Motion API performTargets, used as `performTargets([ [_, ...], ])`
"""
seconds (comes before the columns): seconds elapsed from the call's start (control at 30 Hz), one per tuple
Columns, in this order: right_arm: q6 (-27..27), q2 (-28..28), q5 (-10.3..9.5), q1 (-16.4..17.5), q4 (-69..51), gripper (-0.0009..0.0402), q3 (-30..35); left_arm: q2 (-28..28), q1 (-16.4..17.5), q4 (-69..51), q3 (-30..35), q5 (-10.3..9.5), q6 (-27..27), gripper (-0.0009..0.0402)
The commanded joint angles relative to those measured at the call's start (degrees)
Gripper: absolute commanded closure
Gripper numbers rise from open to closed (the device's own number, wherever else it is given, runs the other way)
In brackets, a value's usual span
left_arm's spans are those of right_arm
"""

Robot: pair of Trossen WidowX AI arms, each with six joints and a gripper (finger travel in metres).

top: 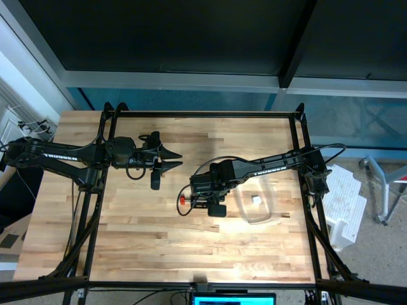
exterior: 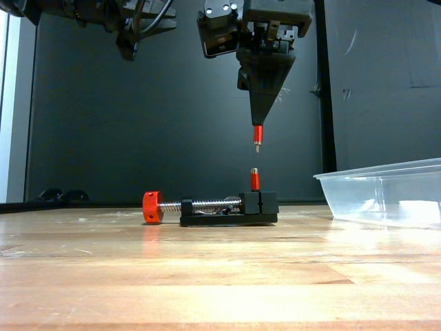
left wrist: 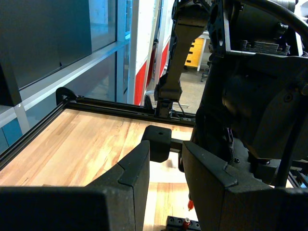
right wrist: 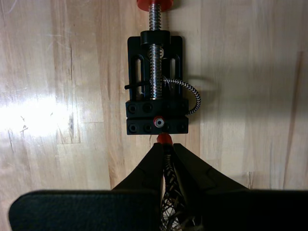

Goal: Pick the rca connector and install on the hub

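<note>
Right claw (exterior: 257, 121) pinches the half-hidden rca connector (exterior: 257, 136) above the hub (exterior: 231, 211); left claw (top: 176, 160) hangs spread, well aside.

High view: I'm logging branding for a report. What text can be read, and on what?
"TROSSEN", white, on the left arm, whose left gripper hovers open.
White lettering on the right arm: too small to read; its right gripper holds the rca connector above the hub.
The screen at the near edge: unreadable.

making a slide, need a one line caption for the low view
Right gripper holds the rca connector above the red socket on the hub; left gripper hangs open, raised at the left.
</note>
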Motion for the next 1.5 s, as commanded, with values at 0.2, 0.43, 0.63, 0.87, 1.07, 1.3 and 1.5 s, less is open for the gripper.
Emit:
performTargets([
  [0.2,-0.9,3.8,1.05,0.2,-3.3,0.0393,5.0,0.0,0.0,0.0,0.0,0.00,0.0,0.0303],
  [0.43,-1.2,5.2,0.90,0.1,-3.4,0.0393,5.9,0.0,0.0,0.0,0.0,0.00,0.0,0.0303],
  [0.63,-1.2,5.2,0.85,0.2,-3.1,0.0393,5.7,0.0,0.0,0.0,0.0,0.00,0.0,0.0303],
  [0.87,-0.9,5.2,0.85,0.3,-3.1,0.0393,5.4,0.0,0.0,0.0,0.0,0.00,0.0,0.0303],
  [1.07,-0.9,5.2,0.83,0.4,-2.9,0.0393,4.8,0.0,0.0,0.0,0.0,0.00,0.0,0.0303],
  [1.3,-1.0,5.2,0.83,0.5,-2.5,0.0393,4.3,0.0,0.0,0.0,0.0,0.00,0.0,0.0303],
  [1.5,-1.4,5.4,0.87,0.5,-2.4,0.0393,4.3,0.0,0.0,0.0,0.0,0.00,0.0,0.0303],
])
